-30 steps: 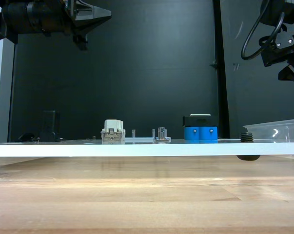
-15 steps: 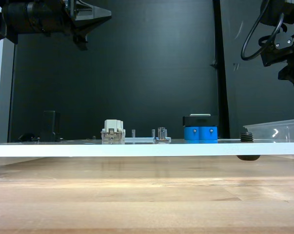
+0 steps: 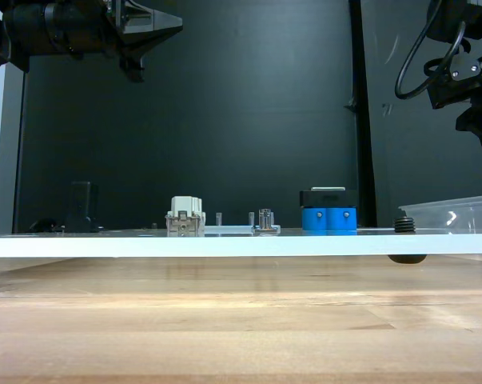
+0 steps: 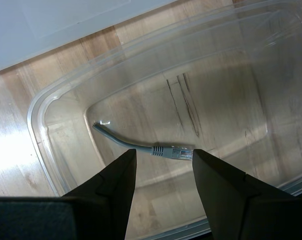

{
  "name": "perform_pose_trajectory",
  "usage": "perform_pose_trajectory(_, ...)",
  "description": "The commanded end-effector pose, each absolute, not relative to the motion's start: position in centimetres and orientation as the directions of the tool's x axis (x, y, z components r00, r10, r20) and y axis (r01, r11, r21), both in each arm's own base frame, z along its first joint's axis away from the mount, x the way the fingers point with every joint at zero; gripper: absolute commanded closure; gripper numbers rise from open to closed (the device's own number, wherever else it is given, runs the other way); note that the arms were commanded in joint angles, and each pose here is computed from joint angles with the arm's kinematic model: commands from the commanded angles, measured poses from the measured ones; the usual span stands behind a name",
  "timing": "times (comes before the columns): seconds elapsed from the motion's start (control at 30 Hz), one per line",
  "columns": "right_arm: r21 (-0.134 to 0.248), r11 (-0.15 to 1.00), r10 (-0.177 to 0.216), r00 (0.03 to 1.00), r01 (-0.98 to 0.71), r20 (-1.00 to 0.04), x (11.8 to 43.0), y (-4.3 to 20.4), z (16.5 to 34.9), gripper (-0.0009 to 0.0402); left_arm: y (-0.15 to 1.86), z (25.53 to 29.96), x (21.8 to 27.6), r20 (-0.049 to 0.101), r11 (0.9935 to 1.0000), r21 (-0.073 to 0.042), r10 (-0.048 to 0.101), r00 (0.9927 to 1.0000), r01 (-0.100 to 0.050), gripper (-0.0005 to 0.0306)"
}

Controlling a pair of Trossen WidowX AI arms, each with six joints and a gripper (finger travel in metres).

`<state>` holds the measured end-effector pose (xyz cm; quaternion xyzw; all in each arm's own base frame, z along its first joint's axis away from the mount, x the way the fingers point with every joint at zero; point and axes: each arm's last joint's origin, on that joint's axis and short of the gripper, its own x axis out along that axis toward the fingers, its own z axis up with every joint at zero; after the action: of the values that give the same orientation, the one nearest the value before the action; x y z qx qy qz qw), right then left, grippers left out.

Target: Remove the rj45 connector and place it in the container

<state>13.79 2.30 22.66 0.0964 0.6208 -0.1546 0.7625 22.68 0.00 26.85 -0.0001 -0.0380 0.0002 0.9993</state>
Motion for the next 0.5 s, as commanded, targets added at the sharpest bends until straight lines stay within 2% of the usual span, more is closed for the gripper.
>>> perform_pose_trajectory(0.03, -0.045, 0.934, -0.116, 0.182, 0.355, -0.976, 13.80, 2.30, 22.68, 0.0235, 0.01, 26.86, 22.68, 0.076, 1.00000, 0.000, 0.001, 0.99708, -0.001, 0.0300)
perform_pose_trajectory(0.5, -0.051, 0.933, -0.124, 0.184, 0.356, -0.975, 13.81, 2.28, 22.68, 0.0235, 0.00, 26.86, 22.68, 0.076, 1.00000, 0.000, 0.000, 0.99708, 0.000, 0.0300)
